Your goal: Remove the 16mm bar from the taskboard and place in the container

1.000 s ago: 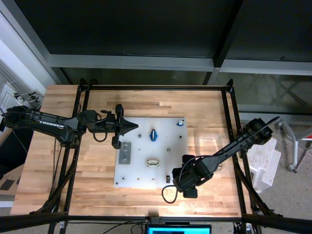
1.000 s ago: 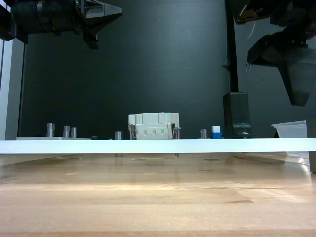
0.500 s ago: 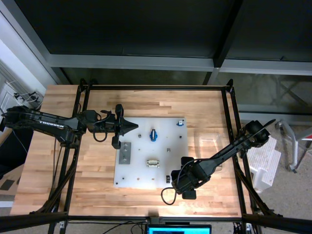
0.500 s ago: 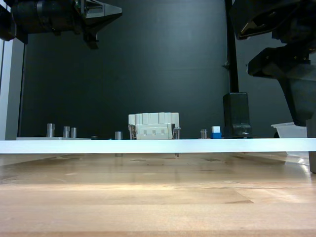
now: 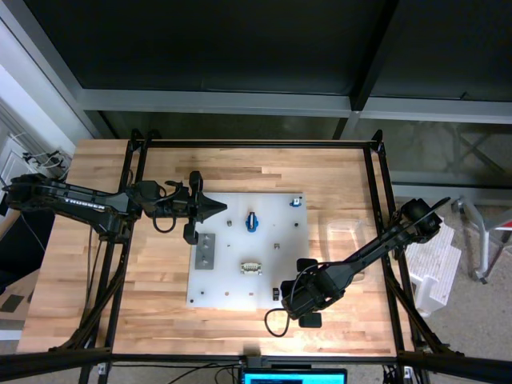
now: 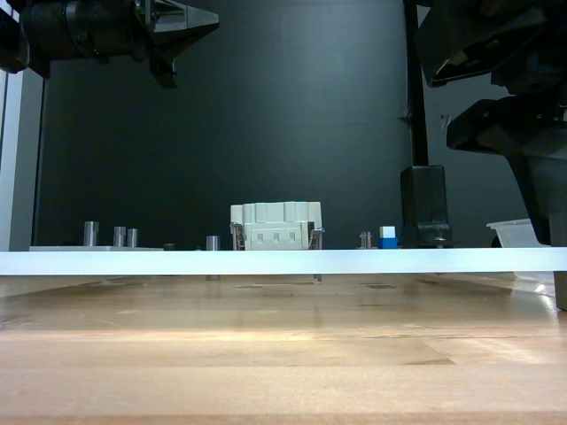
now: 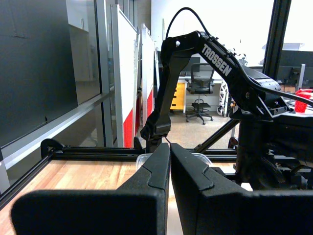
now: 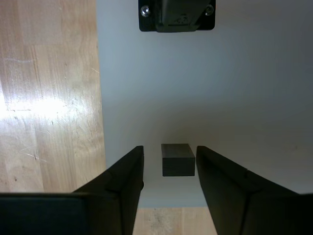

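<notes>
Two grippers [image 5: 218,210] [image 5: 277,294] over one taskboard [image 5: 280,228]

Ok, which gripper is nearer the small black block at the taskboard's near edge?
Right. The right gripper sits above the small black block, open fingers flanking it; the left gripper is raised near the taskboard far left corner, fingers shut.

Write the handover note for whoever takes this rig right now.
Left gripper: shut, parked high over the taskboard's far-left corner.
Right gripper: open, over the board's near-right edge, fingers either side of the small black block, gaps on both sides.
Container: on the table, right of the board; no bar visible in it.
16mm bar: not held; cannot be singled out among the board's pegs.
Done: nothing. Left: find, grip, lift, drop in container.
</notes>
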Available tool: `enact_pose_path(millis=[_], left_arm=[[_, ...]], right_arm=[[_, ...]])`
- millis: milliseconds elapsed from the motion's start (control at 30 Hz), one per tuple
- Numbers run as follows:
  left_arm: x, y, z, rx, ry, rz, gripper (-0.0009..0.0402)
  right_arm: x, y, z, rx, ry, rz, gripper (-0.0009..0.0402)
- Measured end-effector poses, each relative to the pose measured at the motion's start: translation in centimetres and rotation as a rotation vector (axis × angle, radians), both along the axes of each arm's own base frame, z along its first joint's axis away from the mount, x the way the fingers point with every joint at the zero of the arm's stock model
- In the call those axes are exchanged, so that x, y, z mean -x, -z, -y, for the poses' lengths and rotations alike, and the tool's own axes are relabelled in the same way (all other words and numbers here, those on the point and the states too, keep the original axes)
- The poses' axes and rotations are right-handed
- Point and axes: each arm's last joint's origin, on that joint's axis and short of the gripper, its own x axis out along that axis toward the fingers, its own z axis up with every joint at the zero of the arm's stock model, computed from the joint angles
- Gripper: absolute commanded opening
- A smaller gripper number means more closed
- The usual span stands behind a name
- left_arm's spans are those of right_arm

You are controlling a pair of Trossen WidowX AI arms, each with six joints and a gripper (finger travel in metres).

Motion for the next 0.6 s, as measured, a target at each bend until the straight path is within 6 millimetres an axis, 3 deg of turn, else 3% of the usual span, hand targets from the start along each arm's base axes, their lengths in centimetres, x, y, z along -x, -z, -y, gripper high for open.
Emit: enact_pose_path(millis=[367, 600], left_arm=[[0.0, 0.01, 0.0, 0.0, 0.0, 0.0, 0.0], [0.0, 0.0, 0.0, 0.0, 0.0, 0.0, 0.0]], right_arm=[[0.08, 0.02, -0.01, 0.004, -0.003, -0.002, 0.0013], [0.18, -0.33, 0.01, -0.002, -0.009, 0.005, 0.0006]])
